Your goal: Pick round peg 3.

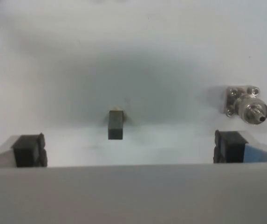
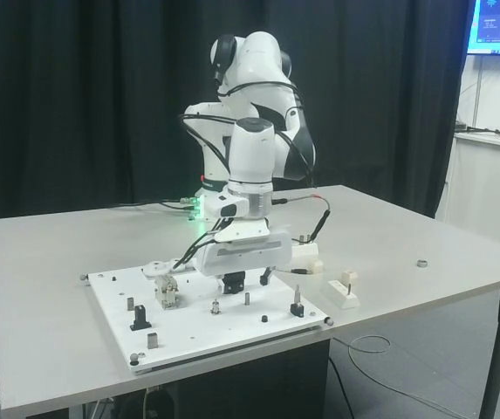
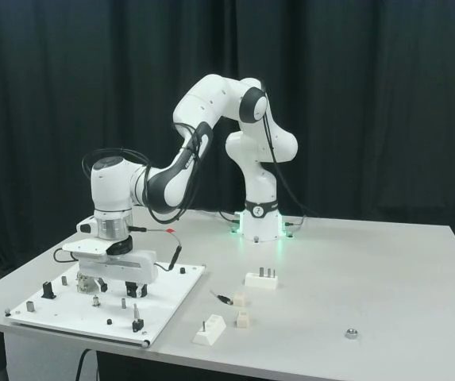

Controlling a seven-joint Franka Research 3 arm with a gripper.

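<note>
the white arm [image 3: 187,151] reaches out from its base near the back edge of the grey worktop [image 3: 354,270] and bends down over the white board [image 3: 163,298] that lies by the worktop's front corner. the claw [image 1: 128,149] hangs low above the board with its two black fingertips [image 1: 28,150] set wide apart, holding nothing.

in the wrist view a small dark peg [image 1: 116,124] stands upright on the board in the gap between the fingertips, roughly midway, touching neither of them. whether this is round peg 3 cannot be told; its top looks more squared than round. a metal threaded fitting [image 1: 249,106] on a small screwed plate sits on the board off to one side, beyond one fingertip.

from the first room view the claw [image 2: 236,281] sits over the middle of the board [image 2: 110,319], with several small upright pegs [image 2: 215,307] just in front of it toward the board's front edge, and a black block [image 2: 139,317] nearer the board's far side edge. a cable [image 2: 315,231] runs from the wrist.

off the board, toward the worktop's front edge, lie a few small white holders [image 3: 210,330], one of them a block with short pins [image 3: 262,279] nearer the middle. a small metal ring [image 3: 352,333] rests alone, well apart from the board.
</note>
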